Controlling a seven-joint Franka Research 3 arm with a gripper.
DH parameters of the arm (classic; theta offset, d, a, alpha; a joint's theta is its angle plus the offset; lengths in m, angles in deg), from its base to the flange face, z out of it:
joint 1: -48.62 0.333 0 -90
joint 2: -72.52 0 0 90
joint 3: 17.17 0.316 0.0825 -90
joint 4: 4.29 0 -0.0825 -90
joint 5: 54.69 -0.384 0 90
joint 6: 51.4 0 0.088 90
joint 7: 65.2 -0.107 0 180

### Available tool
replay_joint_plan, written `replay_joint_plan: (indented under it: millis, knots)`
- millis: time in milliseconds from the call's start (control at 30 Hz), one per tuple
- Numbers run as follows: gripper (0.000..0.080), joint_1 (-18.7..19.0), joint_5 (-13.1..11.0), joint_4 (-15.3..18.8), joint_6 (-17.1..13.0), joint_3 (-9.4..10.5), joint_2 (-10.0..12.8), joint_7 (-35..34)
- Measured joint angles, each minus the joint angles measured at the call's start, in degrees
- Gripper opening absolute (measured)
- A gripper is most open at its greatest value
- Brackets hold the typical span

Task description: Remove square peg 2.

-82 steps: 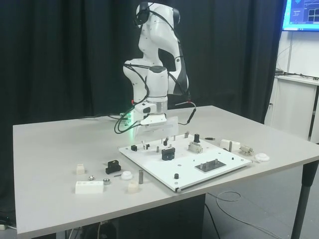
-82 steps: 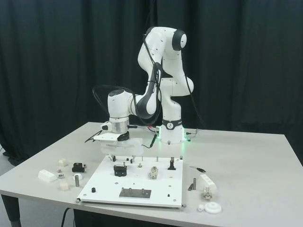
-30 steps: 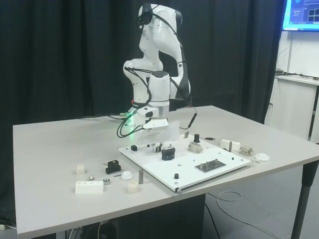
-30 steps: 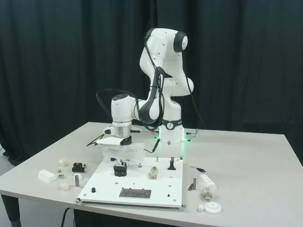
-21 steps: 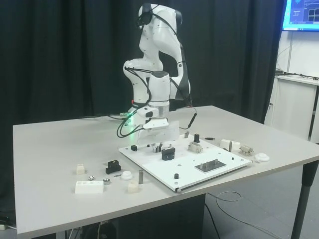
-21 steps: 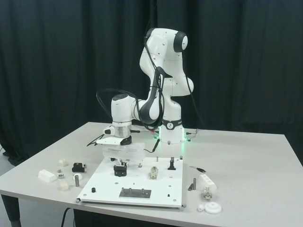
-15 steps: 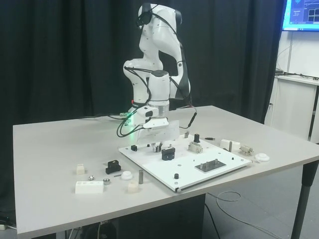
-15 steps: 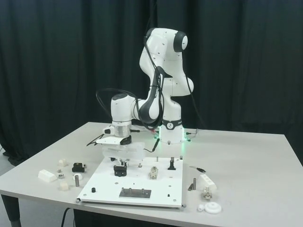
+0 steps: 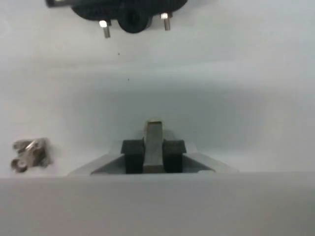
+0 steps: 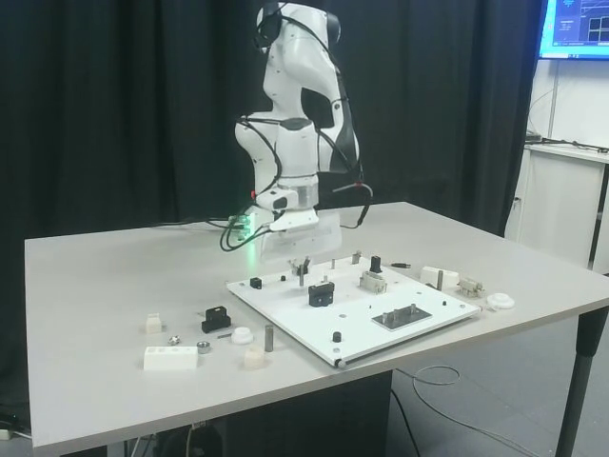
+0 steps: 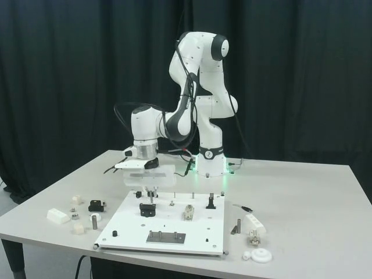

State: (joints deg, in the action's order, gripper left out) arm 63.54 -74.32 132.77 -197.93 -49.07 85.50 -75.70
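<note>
The white arm [image 11: 197, 87] rises from its base at the far edge of the grey surface [image 10: 114, 276], folds forward at the elbow, and points its wrist straight down over the rear part of the white board [image 11: 168, 224]. The gripper [image 10: 302, 269] hangs above the board. In the wrist view, the two black fingers [image 9: 132, 155] are clamped on square peg 2 [image 9: 153, 147], a grey bar standing upright between them. In the first room view the peg's lower end appears clear of the board, though the gap is hard to make out. The gripper body cuts off the lower part of the wrist view. A black fixture [image 9: 129, 11] is cropped at the wrist picture's edge.
</note>
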Motion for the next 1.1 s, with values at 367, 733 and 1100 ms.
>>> replay_joint_plan:
  millis: [367,733,1100]
  knots:
    - [0.0076,0.0,2.8,-1.2,4.8,-1.79,-3.7,-0.2]
    - [0.0076,0.2,4.0,-1.2,5.0,-1.97,-3.5,-2.1]
    - [0.0076,1.1,4.4,-1.3,3.6,-1.95,-1.6,-5.4]
